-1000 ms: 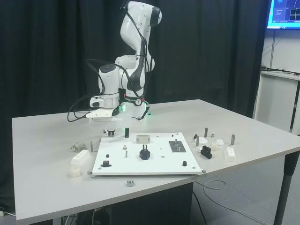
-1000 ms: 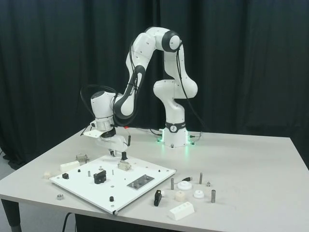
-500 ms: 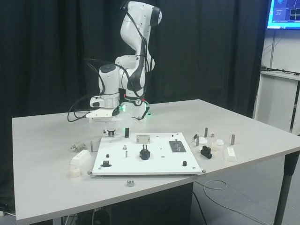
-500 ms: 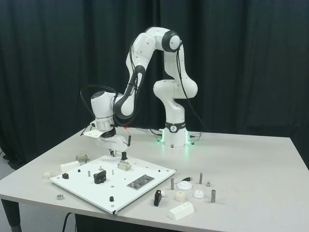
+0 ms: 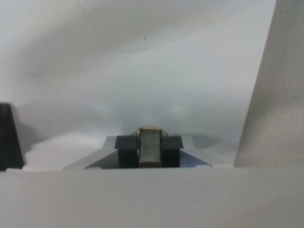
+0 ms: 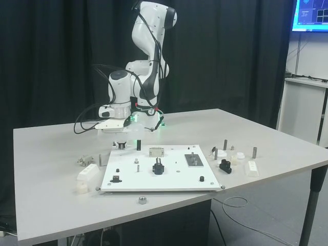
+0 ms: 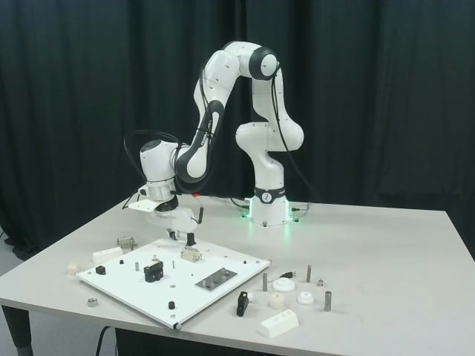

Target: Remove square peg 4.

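In the wrist view a grey square peg [image 5: 150,147] stands upright between my two black fingertips [image 5: 126,151], which press on its sides. My gripper [image 5: 150,159] is shut on this peg. In the room views the gripper [image 6: 121,144] [image 7: 172,233] hangs low over the far left corner of the white board [image 6: 171,171] [image 7: 226,261]. The peg itself is too small to make out there, and I cannot tell whether its lower end still sits in the board.
A short black peg [image 6: 138,144] [image 7: 191,239] stands on the board right beside the gripper. More fixtures and pegs sit on the board. White blocks [image 6: 88,177] lie left of it. Loose pegs, gears and a white block [image 6: 251,167] lie to its right.
The wrist looks very slightly higher than a second ago. Everything on the table stays where it was.
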